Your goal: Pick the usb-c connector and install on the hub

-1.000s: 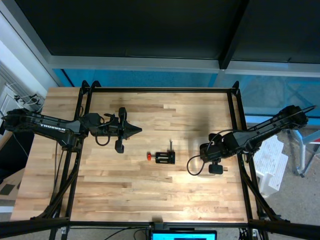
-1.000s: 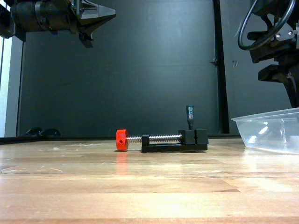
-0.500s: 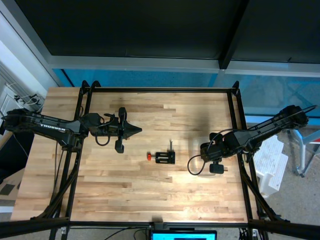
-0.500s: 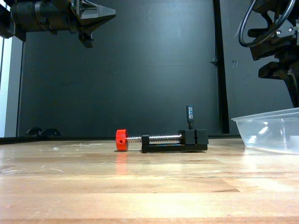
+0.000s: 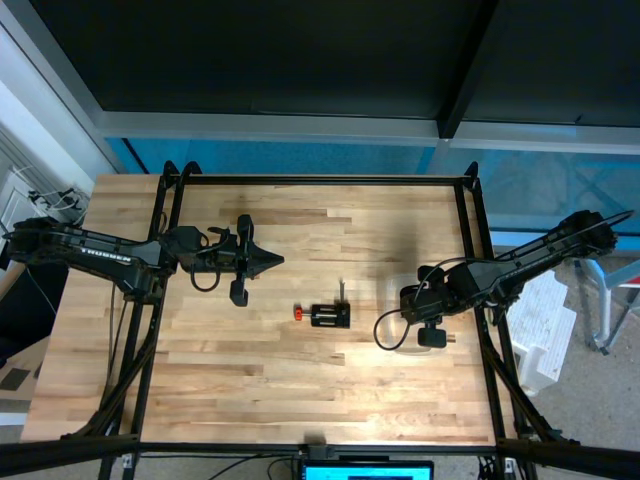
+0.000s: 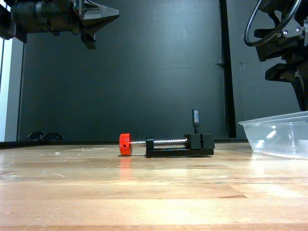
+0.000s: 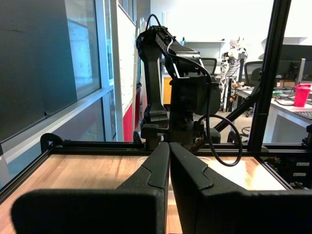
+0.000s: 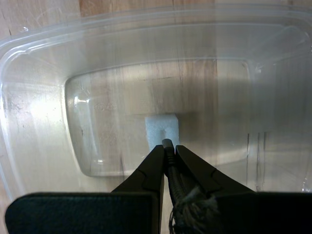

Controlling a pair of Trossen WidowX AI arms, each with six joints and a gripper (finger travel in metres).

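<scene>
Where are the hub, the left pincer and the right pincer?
hub (image 5: 330, 316): high view, black body.
left pincer (image 5: 279, 261): high view, between its tips, raised left of the hub.
right pincer (image 8: 167, 146): right wrist view, between its tips, over the tray (image 8: 39, 97).

Both arms are black, jointed, with looping black cables (image 5: 385, 332); white lettering (image 5: 95, 254) marks the left arm (image 5: 60, 243). The left gripper (image 7: 169, 145), at the left side, and the right gripper (image 8: 168, 147), at the right, have tapered black fingers
</scene>
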